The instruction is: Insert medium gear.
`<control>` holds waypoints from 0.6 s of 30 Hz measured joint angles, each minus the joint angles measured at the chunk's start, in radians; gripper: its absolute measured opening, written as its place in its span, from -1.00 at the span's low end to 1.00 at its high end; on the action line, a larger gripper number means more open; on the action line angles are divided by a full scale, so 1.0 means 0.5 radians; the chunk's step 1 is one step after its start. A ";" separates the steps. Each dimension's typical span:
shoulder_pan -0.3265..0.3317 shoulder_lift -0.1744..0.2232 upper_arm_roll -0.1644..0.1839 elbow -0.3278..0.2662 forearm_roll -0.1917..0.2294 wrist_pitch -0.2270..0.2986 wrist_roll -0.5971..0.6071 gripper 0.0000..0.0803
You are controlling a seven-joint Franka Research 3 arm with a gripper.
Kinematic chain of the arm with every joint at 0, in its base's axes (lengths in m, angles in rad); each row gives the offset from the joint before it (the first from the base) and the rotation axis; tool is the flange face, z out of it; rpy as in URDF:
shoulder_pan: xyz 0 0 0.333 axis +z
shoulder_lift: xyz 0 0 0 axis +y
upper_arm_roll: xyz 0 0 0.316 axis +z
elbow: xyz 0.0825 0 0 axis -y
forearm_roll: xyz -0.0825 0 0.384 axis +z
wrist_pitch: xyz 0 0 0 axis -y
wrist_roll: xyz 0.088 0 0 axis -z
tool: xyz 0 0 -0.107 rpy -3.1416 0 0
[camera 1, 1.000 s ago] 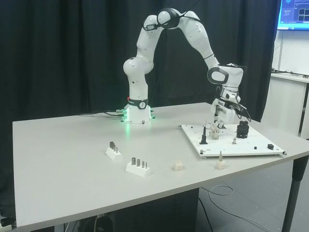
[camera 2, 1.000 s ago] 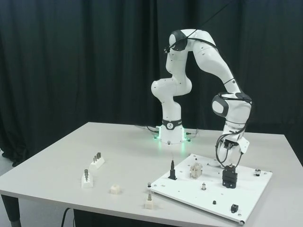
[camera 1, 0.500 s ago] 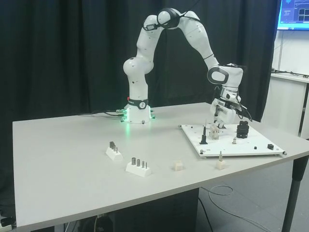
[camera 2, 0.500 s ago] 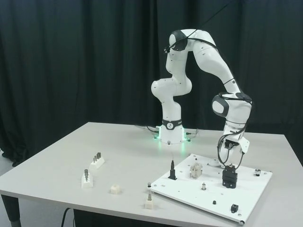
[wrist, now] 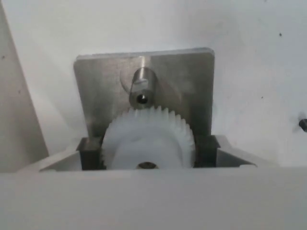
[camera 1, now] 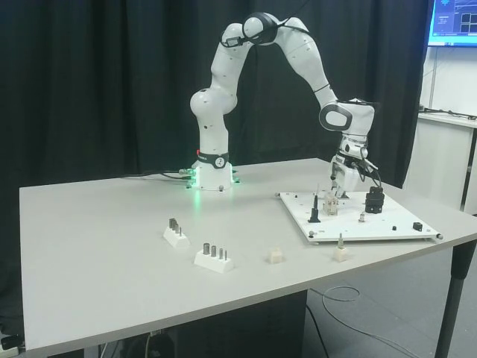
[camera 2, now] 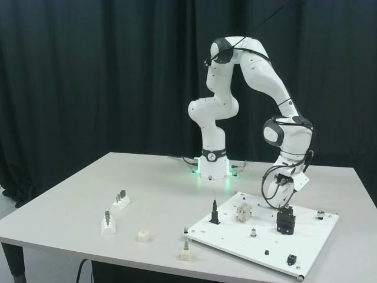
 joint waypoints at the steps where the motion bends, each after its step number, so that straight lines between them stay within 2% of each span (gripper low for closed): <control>1: 0.000 0.000 0.000 0.000 0.000 0.000 0.002 -0.01; 18: -0.001 0.000 0.003 0.000 0.000 -0.006 -0.076 -0.01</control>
